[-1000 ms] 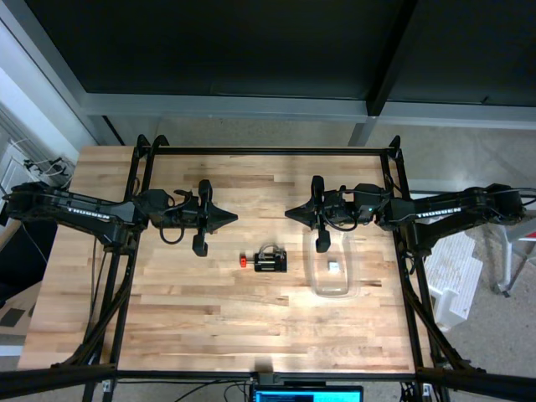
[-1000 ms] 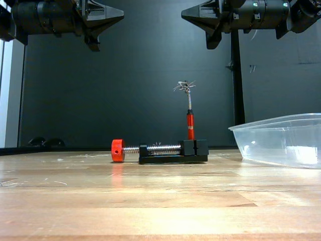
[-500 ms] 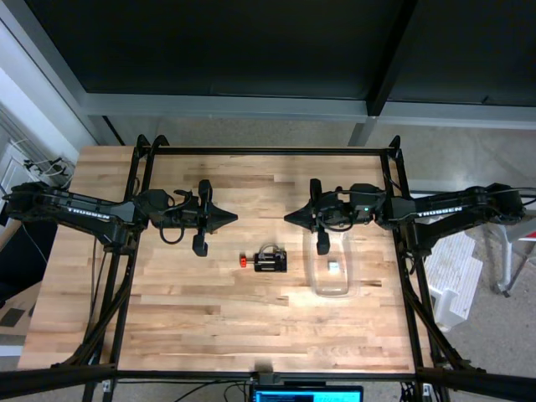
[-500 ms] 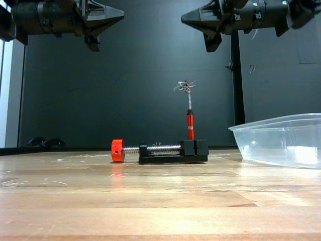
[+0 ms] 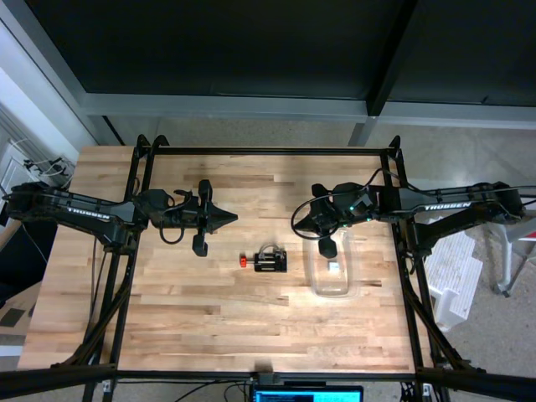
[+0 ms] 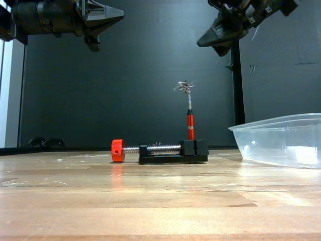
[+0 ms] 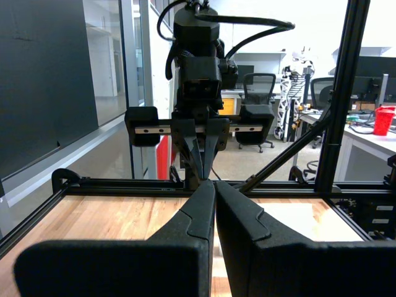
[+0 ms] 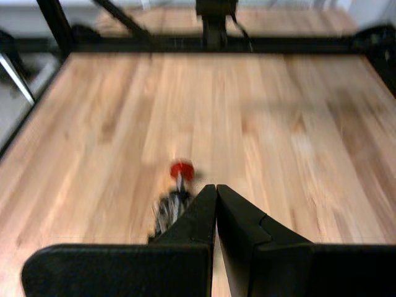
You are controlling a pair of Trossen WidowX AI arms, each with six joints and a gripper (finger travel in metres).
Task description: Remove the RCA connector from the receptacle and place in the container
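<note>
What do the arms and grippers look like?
The left arm and right arm are matte black, with white TROSSEN lettering and looped black cables; green light near the right wrist. The left gripper and right gripper, both above the table, are black wedges tapering to a point.

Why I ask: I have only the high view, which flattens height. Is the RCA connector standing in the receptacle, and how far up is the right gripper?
Observer: In the low view the RCA connector stands upright in the receptacle, with frayed wire at its top.
Operator: And the right gripper?
Observer: The right gripper hangs well above the connector's top, tilted downward.
Operator: Here the left gripper sits parked to the left of the receptacle. Are either one's fingers open?
Observer: No. Each wrist view shows its fingers shut together.
</note>
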